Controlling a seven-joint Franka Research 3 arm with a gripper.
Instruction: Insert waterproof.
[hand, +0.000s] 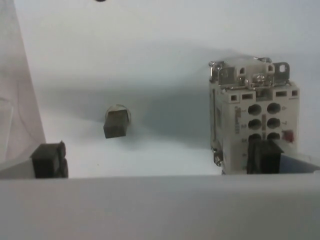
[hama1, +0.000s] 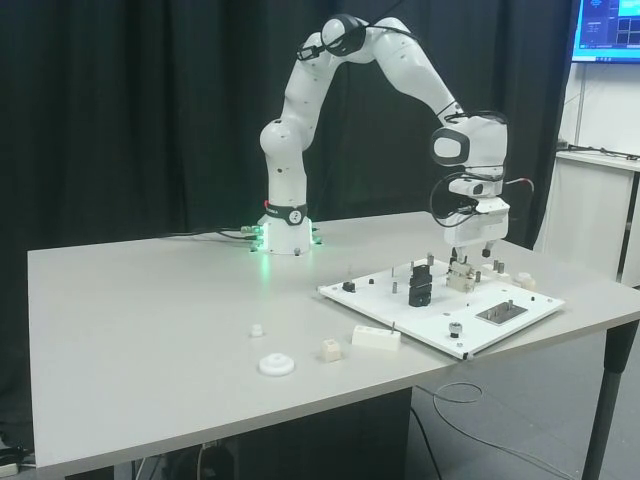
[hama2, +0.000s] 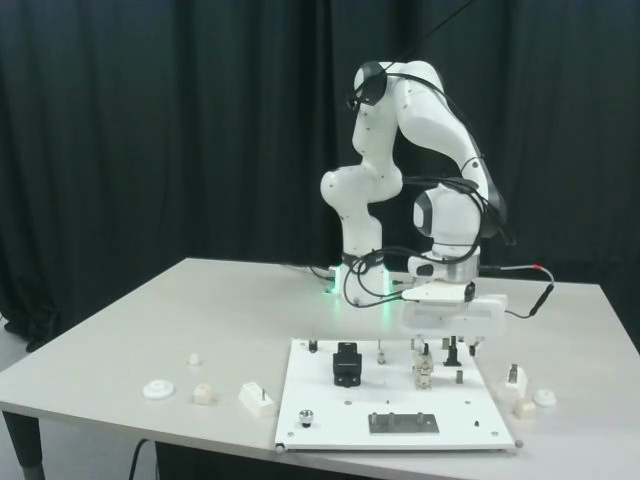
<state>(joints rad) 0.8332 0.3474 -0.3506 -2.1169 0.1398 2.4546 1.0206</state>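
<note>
Hovering with my gripper (hand: 155, 160) spread wide and empty, one fingertip overlaps the white connector block (hand: 254, 122) standing on the white board (hama2: 330, 420). I judge nothing is grasped yet; gripping and inserting remain.

In the wrist view, one fingertip (hand: 262, 157) is covering the connector block's (hand: 255, 117) lowest sockets. A monitor (hama1: 608, 30) is running off the first room view's corner. The board's (hama2: 390, 400) smaller fittings are showing too small to identify.
</note>
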